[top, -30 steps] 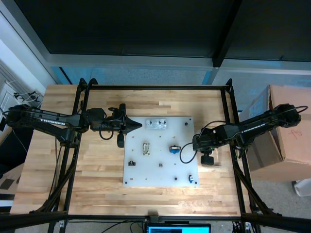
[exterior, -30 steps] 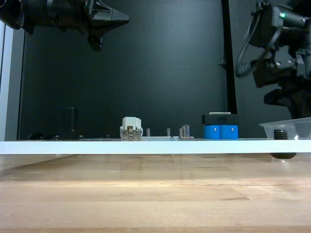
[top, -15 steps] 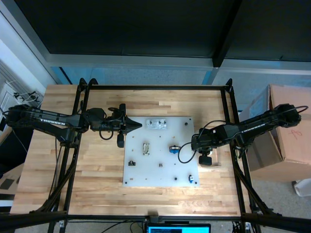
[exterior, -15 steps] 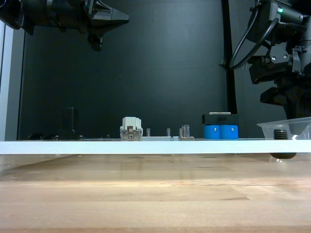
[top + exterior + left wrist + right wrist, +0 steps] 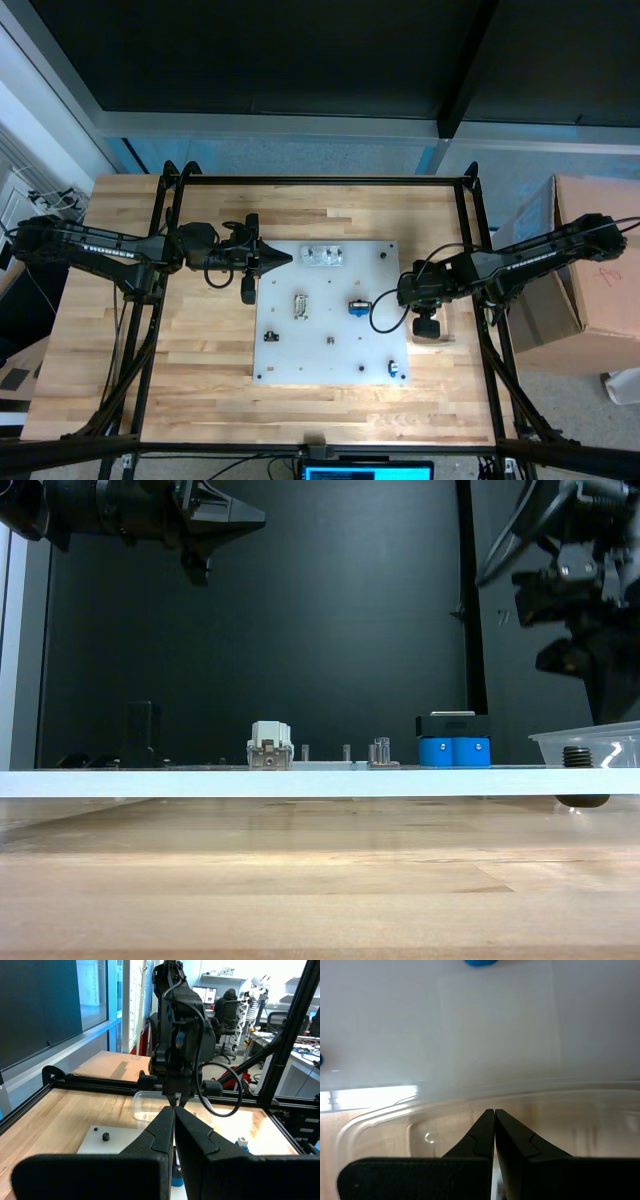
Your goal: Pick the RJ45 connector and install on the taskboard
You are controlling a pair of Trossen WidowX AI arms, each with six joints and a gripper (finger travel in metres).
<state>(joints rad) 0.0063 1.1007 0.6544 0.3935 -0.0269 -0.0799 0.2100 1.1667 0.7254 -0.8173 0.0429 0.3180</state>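
Seen from above, the left gripper (image 5: pixel 288 258) hovers at the upper-left edge of the white taskboard (image 5: pixel 300 365), fingers pressed together. Open wooden tabletop (image 5: pixel 200 350) lies to the left of the board and below it in the frame. Right of centre, the right gripper (image 5: pixel 494 1111) points down over a clear tray (image 5: pixel 445 335) just beside the board's right edge, its fingers also pressed together, pinching nothing visible. I cannot tell where the RJ45 connector is.

Even overhead light; right wrist view blurred, glare washing the taskboard (image 5: pixel 470 1020).
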